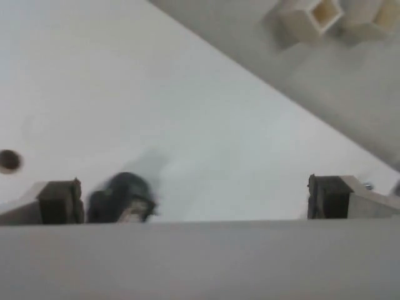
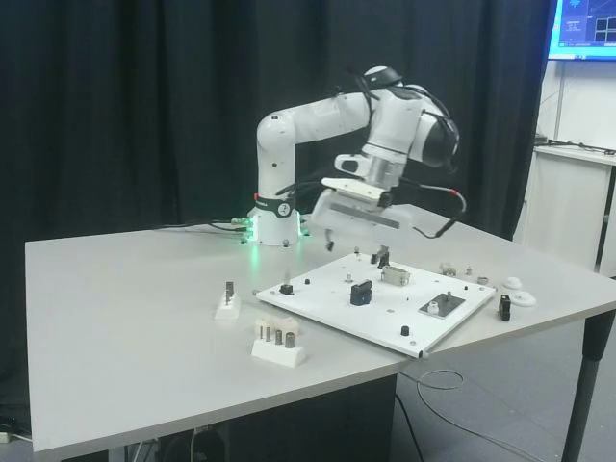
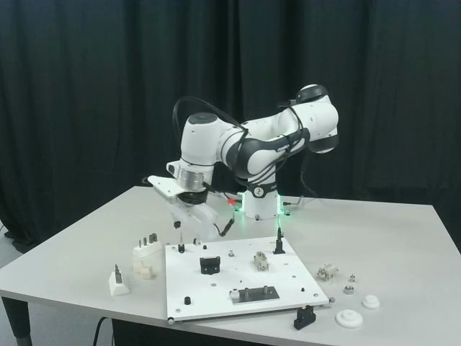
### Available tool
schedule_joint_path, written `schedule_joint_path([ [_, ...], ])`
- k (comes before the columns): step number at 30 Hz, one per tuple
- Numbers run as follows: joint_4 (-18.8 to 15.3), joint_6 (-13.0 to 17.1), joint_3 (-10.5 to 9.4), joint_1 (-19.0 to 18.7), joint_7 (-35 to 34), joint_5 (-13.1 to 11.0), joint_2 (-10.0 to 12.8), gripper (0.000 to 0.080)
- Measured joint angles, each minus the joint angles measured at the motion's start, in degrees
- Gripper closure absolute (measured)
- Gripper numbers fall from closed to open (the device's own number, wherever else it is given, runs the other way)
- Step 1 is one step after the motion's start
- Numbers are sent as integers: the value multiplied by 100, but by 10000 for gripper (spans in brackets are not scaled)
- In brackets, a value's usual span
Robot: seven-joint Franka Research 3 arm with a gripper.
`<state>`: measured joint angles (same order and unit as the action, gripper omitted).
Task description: Pick square peg 4.
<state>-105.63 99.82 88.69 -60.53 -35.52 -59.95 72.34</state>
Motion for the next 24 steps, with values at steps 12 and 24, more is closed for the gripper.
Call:
schedule_joint_path([
  [12, -647, 222, 105, 6, 1342, -5, 3, 3],
  [24, -1397, 557, 107, 9, 2658, -224, 6, 3],
])
